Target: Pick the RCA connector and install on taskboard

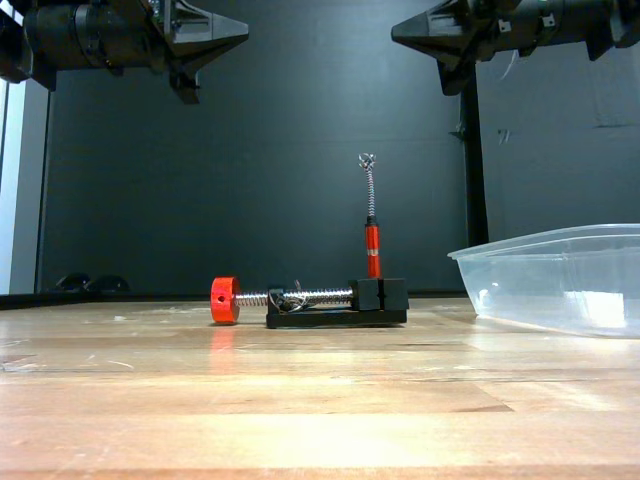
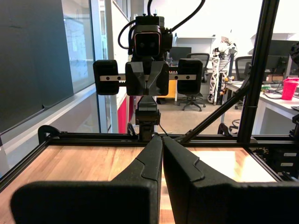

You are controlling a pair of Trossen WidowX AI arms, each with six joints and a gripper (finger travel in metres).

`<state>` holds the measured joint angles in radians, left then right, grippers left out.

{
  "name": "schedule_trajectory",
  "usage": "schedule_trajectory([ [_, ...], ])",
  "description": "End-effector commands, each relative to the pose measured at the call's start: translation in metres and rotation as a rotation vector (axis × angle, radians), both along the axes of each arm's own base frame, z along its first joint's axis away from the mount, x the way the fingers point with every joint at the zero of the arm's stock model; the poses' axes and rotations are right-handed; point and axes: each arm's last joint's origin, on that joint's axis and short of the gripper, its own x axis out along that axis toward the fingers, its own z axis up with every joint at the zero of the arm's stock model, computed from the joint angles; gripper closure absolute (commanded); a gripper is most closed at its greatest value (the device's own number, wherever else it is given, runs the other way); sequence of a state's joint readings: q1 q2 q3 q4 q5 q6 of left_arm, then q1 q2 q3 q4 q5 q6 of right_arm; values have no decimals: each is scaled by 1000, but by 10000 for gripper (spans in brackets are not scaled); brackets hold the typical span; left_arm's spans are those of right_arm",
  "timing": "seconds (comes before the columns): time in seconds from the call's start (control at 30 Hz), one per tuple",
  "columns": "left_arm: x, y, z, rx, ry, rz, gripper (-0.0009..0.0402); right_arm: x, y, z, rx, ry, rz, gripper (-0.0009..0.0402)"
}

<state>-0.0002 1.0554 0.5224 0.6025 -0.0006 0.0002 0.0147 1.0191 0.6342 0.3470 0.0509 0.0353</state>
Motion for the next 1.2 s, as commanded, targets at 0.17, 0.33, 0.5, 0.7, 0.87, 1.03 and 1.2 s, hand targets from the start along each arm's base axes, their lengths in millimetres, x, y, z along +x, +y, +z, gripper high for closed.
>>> schedule_trajectory([
  [0.17, 0, 0, 0, 0, 0, 0, 393, -7, 0, -7, 5, -25, -8, 393],
  [0.33, 0, 0, 0, 0, 0, 0, 393, -9, 0, -7, 5, -31, -8, 393],
  [0.5, 0, 0, 0, 0, 0, 0, 393, -10, 0, -7, 5, -38, -8, 393],
  [0.7, 0, 0, 0, 0, 0, 0, 393, -10, 0, -7, 5, -38, -8, 393],
  [0.87, 0, 0, 0, 0, 0, 0, 393, -10, 0, -7, 5, -37, -8, 393],
  [1.03, 0, 0, 0, 0, 0, 0, 393, -11, 0, -10, 5, -30, -8, 393],
  [1.2, 0, 0, 0, 0, 0, 0, 393, -11, 0, -15, 5, -16, -8, 393],
])
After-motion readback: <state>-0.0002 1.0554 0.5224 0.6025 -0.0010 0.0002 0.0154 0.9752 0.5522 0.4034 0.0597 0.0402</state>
